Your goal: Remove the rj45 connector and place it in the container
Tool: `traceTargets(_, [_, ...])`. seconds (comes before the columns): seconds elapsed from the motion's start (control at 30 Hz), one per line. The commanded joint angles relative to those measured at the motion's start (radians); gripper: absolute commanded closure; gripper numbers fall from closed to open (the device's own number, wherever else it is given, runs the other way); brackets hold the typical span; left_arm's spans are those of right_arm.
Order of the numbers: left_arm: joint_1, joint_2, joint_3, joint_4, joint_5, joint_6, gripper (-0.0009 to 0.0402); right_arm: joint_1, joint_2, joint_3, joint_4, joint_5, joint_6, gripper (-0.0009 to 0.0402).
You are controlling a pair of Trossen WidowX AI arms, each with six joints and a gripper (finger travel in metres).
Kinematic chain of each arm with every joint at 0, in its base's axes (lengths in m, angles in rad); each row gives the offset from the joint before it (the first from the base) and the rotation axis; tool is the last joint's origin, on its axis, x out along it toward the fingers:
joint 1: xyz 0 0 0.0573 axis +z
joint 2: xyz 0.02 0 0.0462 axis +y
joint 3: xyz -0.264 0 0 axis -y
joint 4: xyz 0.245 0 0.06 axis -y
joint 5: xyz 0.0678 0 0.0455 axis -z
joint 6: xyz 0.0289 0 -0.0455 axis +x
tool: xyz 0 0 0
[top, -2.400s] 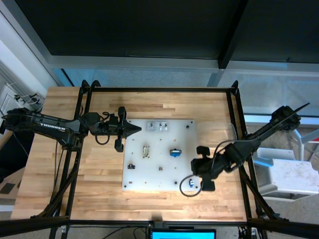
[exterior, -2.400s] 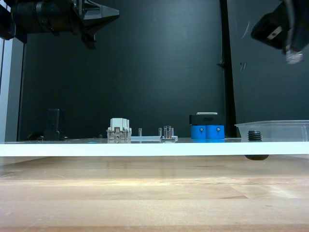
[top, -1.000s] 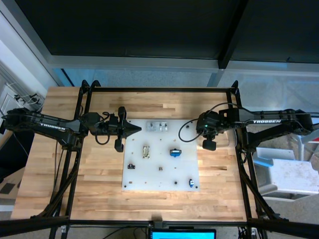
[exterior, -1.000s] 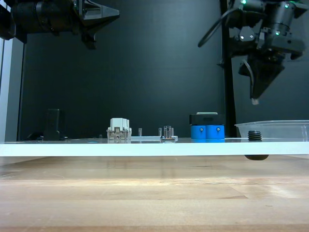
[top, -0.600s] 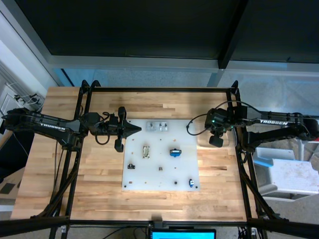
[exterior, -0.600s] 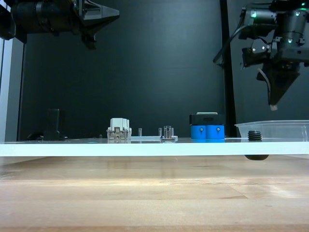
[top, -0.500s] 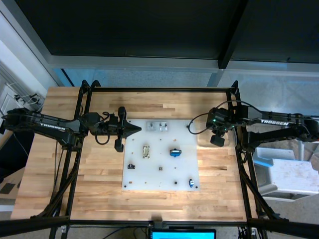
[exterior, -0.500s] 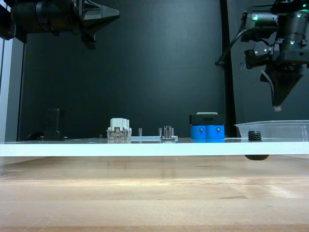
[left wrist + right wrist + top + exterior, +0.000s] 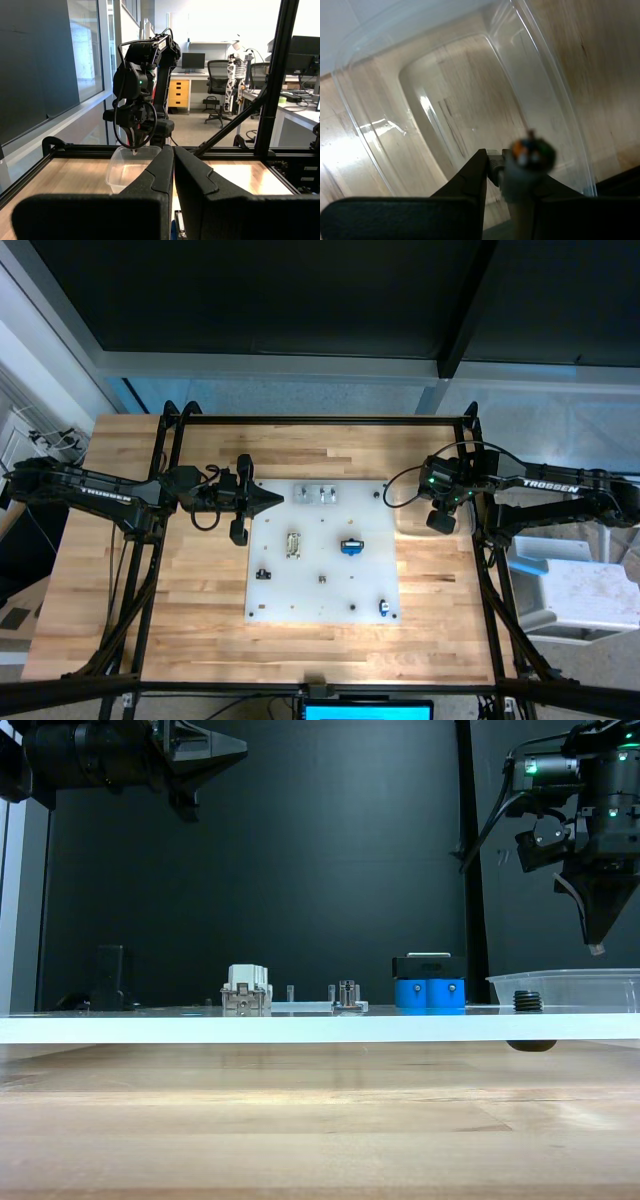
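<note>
- Right gripper (image 9: 596, 942) hangs pointing straight down over the shallow see-through plastic container (image 9: 565, 988), its tip just above the rim.
- Its fingers (image 9: 470, 182) pinch a small clear rj45 connector (image 9: 526, 159) with coloured wire ends showing. The plug is off the board and held in the air above the container's floor, not touching it.
- In the high view the container (image 9: 403, 524) sits on the wooden table (image 9: 190, 590), just beside the right edge of the flat white board (image 9: 320, 602).
- A black cable (image 9: 392, 487) loops from the right gripper out over the board's far right corner.
- Left gripper (image 9: 272, 498) is parked high at the board's far left corner, pointing inward, fingers pressed together on nothing.
- On the board: a blue block (image 9: 428, 991) and a pale grey socket housing (image 9: 246, 990), well apart.
</note>
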Motion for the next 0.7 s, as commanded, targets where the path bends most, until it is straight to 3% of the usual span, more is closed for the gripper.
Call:
traceTargets(0.03, [0.000, 0.000, 0.000, 0.000, 0.000, 0.000, 0.0393, 0.000, 0.001, 0.000, -0.014, 0.005, 0.011, 0.0325])
traceTargets(0.5, [0.000, 0.000, 0.000, 0.000, 0.000, 0.000, 0.0393, 0.001, 0.001, 0.000, -0.043, 0.002, 0.054, 0.0218])
traceTargets(0.7, [0.000, 0.000, 0.000, 0.000, 0.000, 0.000, 0.0393, 0.000, 0.001, 0.000, -0.043, 0.002, 0.053, 0.0194])
